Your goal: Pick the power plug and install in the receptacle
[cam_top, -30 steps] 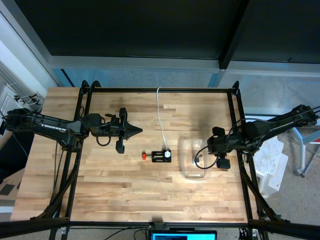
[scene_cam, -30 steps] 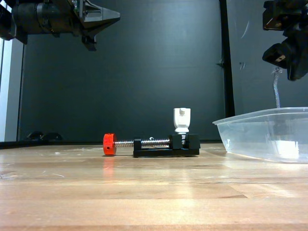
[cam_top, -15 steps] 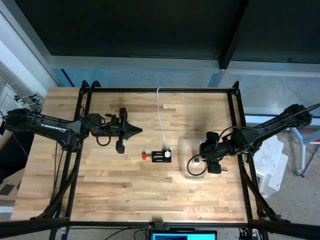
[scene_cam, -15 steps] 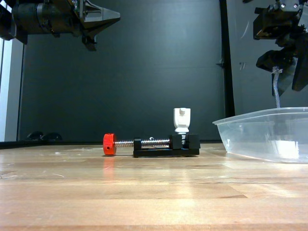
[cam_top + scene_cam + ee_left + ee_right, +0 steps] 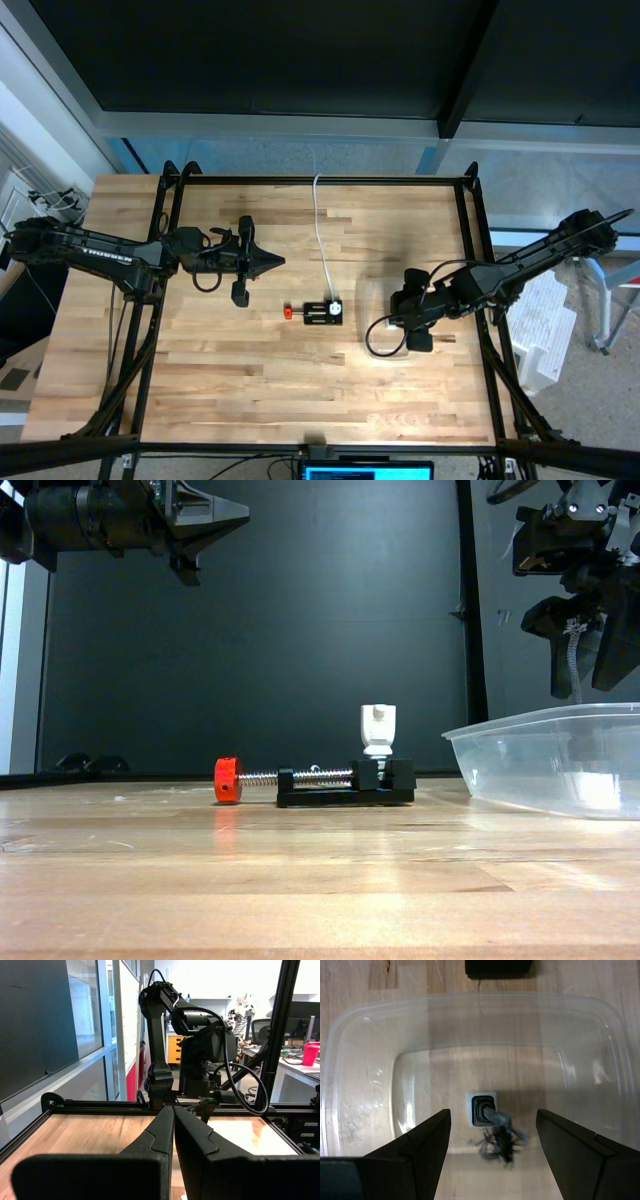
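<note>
My right gripper point(image 5: 493, 1115) is hanging spread wide above the clear tray point(image 5: 480, 999). Its walls are fencing in the power plug point(image 5: 480, 1108) on every side, leaving only the way down from above. A dark tangle point(image 5: 496, 1147) is crowding just beside it. The receptacle point(image 5: 335, 310) is standing on open wood, its white cable point(image 5: 321, 230) blocking the far side and its red knob point(image 5: 287, 312) the side facing my left arm. My left gripper point(image 5: 272, 262) is hovering closed, high and well apart.
</note>
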### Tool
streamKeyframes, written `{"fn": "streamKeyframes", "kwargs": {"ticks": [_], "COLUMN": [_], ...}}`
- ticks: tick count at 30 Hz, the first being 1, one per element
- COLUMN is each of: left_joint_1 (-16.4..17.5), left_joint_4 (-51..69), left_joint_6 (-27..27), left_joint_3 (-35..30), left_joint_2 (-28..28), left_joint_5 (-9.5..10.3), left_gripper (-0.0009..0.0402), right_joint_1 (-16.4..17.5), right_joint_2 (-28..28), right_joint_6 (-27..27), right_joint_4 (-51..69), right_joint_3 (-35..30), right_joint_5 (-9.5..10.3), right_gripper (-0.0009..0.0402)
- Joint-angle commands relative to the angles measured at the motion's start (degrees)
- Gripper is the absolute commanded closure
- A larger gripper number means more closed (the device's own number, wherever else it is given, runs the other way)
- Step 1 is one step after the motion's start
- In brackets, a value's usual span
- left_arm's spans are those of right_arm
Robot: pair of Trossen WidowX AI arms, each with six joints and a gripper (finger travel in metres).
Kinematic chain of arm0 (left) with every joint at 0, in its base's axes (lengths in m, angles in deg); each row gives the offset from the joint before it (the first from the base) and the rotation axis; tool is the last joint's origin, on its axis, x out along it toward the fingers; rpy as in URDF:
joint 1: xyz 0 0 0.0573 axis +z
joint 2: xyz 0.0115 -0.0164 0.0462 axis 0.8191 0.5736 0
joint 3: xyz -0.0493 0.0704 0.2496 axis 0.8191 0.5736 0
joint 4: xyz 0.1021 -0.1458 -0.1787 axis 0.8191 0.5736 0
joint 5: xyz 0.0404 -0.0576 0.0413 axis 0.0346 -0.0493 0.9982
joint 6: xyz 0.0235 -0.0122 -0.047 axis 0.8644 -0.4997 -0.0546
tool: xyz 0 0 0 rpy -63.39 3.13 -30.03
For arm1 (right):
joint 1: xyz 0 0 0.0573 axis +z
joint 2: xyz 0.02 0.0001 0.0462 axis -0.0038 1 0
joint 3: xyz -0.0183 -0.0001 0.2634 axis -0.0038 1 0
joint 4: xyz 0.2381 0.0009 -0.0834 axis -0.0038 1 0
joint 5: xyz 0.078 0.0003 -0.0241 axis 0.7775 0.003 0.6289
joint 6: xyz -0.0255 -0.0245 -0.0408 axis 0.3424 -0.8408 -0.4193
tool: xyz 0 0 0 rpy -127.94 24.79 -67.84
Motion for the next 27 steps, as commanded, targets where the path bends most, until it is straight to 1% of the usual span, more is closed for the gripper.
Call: {"fn": "streamKeyframes", "kwargs": {"ticks": [1,6,8,10,15,27], "left_joint_1": [0.0,0.0,0.02,0.0,0.0,0.0], "left_joint_4": [-0.02,-0.02,-0.02,-0.02,-0.02,-0.02], "left_joint_6": [0.0,0.0,0.0,0.0,0.0,0.0], "left_joint_3": [0.0,0.0,0.0,0.0,0.0,0.0], "left_joint_2": [0.02,0.02,0.02,0.02,0.02,0.02], "left_joint_5": [-0.02,-0.02,-0.02,-0.02,-0.02,-0.02], "left_gripper": [0.0393,0.0393,0.0393,0.0393,0.0393,0.0393], "right_joint_1": [0.07,0.22,0.31,0.44,0.81,1.16], "right_joint_2": [0.79,2.27,3.08,3.74,3.96,3.96], "right_joint_6": [-0.04,-0.04,-0.11,-0.2,-0.02,-0.02], "right_joint_4": [-1.18,-2.32,-2.73,-2.86,-2.93,-4.79], "right_joint_3": [0.61,0.68,0.68,0.68,0.87,2.1], "right_joint_5": [0.13,0.13,0.59,0.59,0.55,0.2], "right_gripper": [0.0155,0.0155,0.0155,0.0155,0.0156,0.0185]}}
